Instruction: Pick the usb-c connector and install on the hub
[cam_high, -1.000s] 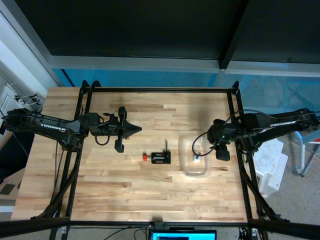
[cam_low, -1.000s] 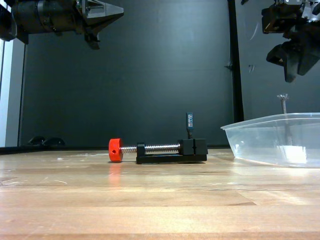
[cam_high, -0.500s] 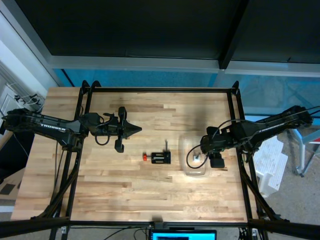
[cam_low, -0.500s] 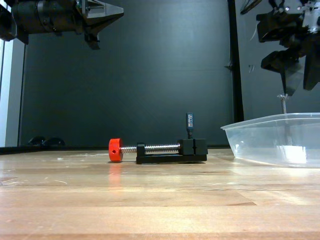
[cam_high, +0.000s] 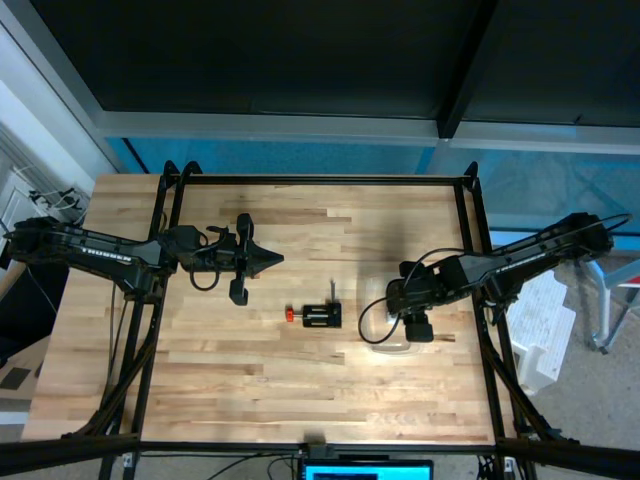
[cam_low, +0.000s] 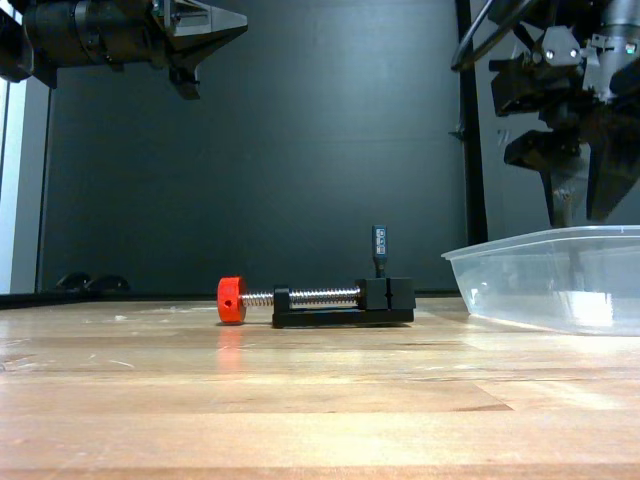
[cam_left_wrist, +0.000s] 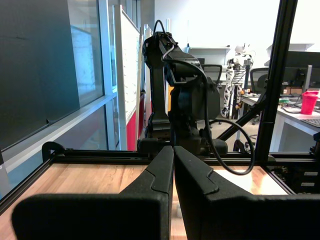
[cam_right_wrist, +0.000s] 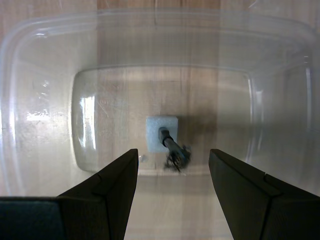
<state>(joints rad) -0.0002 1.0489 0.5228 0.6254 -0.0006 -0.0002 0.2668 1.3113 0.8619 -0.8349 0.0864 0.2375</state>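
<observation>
The usb-c connector (cam_right_wrist: 166, 138) stands upright in a small blue foam block (cam_right_wrist: 156, 141) on the floor of a clear plastic tub (cam_high: 374, 338), its short cable ending in frayed wires. My right gripper (cam_right_wrist: 172, 196) hangs open directly above it, one finger to each side, touching nothing; it also shows over the tub (cam_low: 480, 280) as the right gripper (cam_low: 578, 195). The hub (cam_low: 378, 243) stands upright, clamped in a black vise (cam_high: 321, 316) with a red knob (cam_low: 230, 299) at mid-table. My left gripper (cam_high: 272, 259) is shut and empty, high over the table's left half.
The tub's walls surround the connector on all sides. The vise sits just left of the tub. A black frame (cam_high: 320, 180) runs along the table's far and side edges. Bare wood lies in front of the vise and the tub.
My right gripper has moved left over the tub and come down toward the connector. The connector, the vise and the left arm have not moved.
</observation>
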